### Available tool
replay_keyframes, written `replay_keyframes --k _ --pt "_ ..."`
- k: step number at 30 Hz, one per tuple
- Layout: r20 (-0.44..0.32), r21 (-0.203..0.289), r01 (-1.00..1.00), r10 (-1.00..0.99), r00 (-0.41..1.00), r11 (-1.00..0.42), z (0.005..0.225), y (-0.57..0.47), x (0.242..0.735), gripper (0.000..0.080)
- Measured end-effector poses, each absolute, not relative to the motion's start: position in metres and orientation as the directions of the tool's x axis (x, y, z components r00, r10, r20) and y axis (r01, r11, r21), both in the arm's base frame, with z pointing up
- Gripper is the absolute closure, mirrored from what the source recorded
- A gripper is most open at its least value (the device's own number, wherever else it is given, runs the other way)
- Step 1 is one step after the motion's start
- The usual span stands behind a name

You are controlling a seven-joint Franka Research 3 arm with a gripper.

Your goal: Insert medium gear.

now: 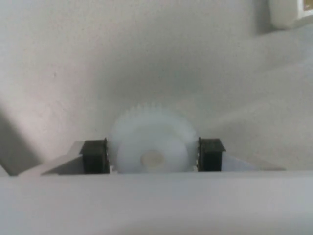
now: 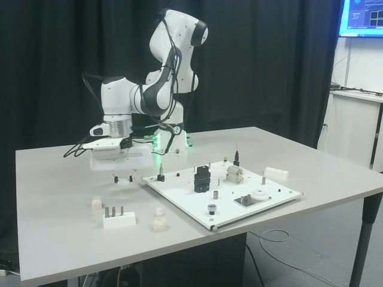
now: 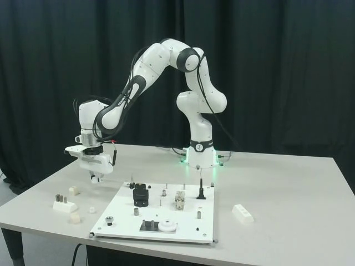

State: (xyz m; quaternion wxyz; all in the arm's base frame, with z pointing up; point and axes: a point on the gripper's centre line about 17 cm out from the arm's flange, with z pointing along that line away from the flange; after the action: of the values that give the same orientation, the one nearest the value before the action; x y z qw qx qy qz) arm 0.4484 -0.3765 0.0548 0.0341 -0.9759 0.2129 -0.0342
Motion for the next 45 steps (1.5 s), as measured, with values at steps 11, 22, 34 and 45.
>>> replay_keyframes --k 11,22,34,45 --pt "0.051 -0.074 -0.410 -0.414 0.909 -0.909 0.061 -0.384 0.447 0.0406" --pt "0.052 -0.084 -0.430 -0.435 0.899 -0.899 0.072 -0.391 0.442 0.0406" --pt "0.063 -0.099 -0.454 -0.461 0.885 -0.885 0.085 -0.394 0.442 0.0406" --pt "0.072 -0.113 -0.498 -0.507 0.859 -0.860 0.094 -0.388 0.453 0.0406"
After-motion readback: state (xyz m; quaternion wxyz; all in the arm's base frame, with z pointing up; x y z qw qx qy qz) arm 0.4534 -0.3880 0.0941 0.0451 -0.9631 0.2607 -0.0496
